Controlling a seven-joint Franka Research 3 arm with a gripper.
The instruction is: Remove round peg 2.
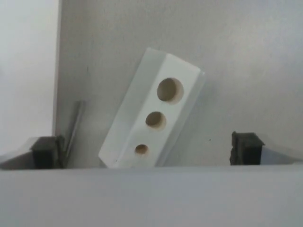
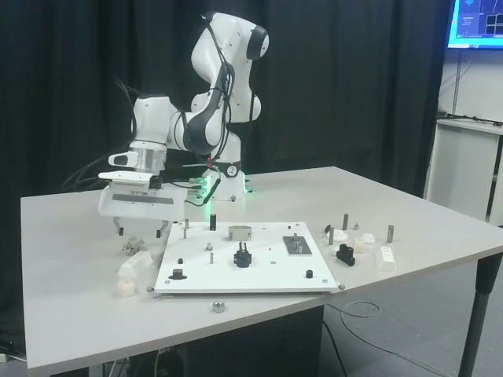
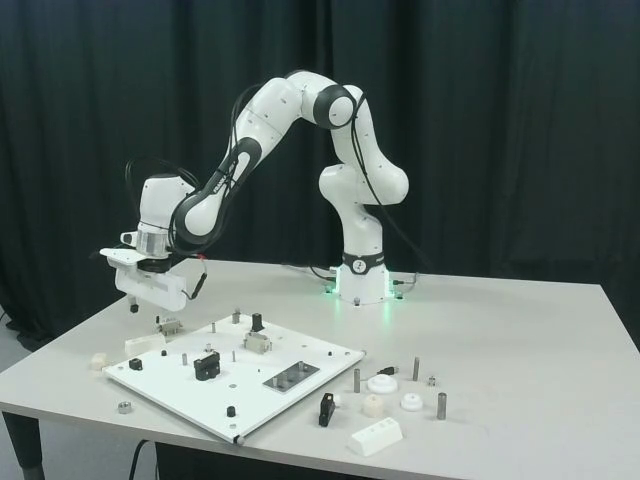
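Note:
My gripper (image 1: 146, 150) hangs open a little above the grey table, beside the white board (image 2: 244, 276) (image 3: 250, 405). Between its black fingertips (image 1: 45, 151) lies a white block (image 1: 154, 116) with three round holes, all of them without pegs. A thin grey round peg (image 1: 75, 127) lies flat on the table next to one fingertip, outside the block. From the room views, the gripper (image 2: 140, 228) (image 3: 147, 308) is over the white block (image 2: 135, 263) (image 3: 145, 342) at the board's side.
The board carries black fixtures (image 2: 242, 257), a grey plate (image 2: 297, 245) and short pegs. A small white part (image 2: 124, 287) and a nut (image 2: 219, 306) lie near it. Upright pegs (image 2: 391, 233), white discs and another white block (image 2: 385, 258) sit beyond the board's other side.

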